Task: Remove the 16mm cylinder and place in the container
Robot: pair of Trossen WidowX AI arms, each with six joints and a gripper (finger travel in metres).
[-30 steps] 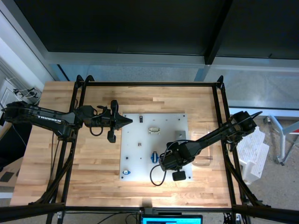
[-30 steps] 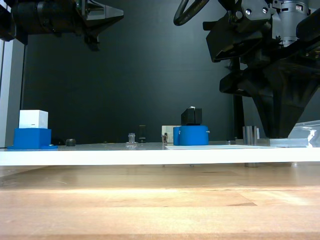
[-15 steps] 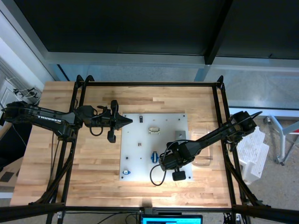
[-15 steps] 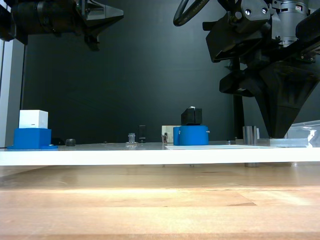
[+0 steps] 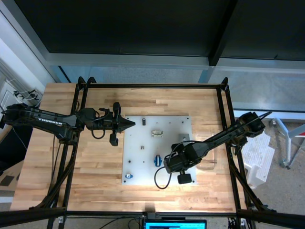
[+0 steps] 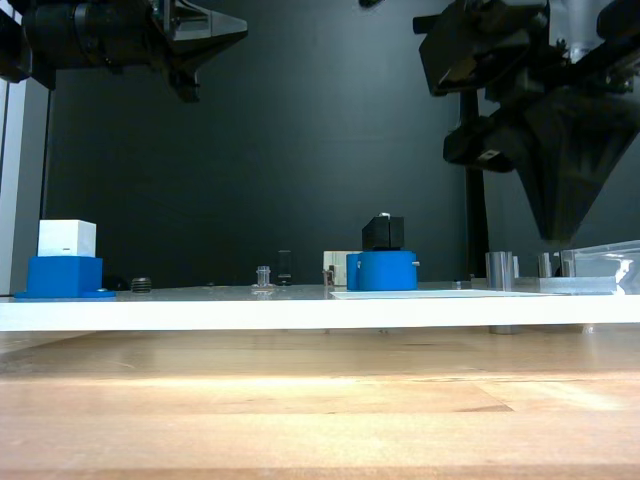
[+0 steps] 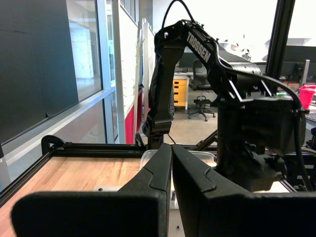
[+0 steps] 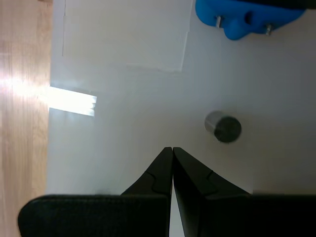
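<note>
1. Cylinder (image 8: 223, 127) stands upright on white board (image 8: 123, 113), just beside my right gripper (image 8: 172, 148), whose fingers are pressed together.
2. I see left gripper (image 7: 171, 145) parked high, fingers together; container (image 6: 610, 262) sits beside the board.

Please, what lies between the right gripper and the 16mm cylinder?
Only bare white board separates the shut right gripper from the 16mm cylinder, in the right wrist view; the left gripper hangs parked left.

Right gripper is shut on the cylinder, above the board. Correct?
No. The right gripper is shut above the board, but on nothing: the right wrist view shows the cylinder standing on the board, clear of it. The left gripper is shut too, parked by the board's left edge.
</note>
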